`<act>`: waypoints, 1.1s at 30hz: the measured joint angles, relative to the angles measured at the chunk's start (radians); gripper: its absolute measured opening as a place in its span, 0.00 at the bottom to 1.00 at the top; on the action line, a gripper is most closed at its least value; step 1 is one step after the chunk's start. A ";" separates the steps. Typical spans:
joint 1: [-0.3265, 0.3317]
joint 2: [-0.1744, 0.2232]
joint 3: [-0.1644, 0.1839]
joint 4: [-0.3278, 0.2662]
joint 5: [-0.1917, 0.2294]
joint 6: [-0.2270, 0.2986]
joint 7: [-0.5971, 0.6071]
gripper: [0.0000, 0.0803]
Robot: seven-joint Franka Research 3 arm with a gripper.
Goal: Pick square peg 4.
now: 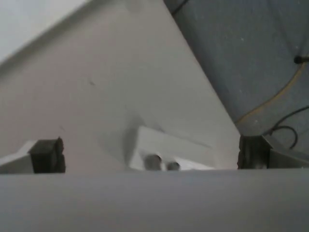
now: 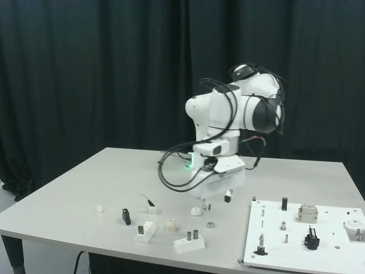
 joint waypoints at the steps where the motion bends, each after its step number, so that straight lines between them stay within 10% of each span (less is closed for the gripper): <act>1: -0.008 0.000 -0.001 0.000 -0.001 0.000 -0.010 1.00; 14: -0.107 0.008 -0.007 -0.001 -0.009 -0.014 -0.066 1.00; 33: -0.224 0.035 -0.010 -0.021 0.051 -0.041 0.161 1.00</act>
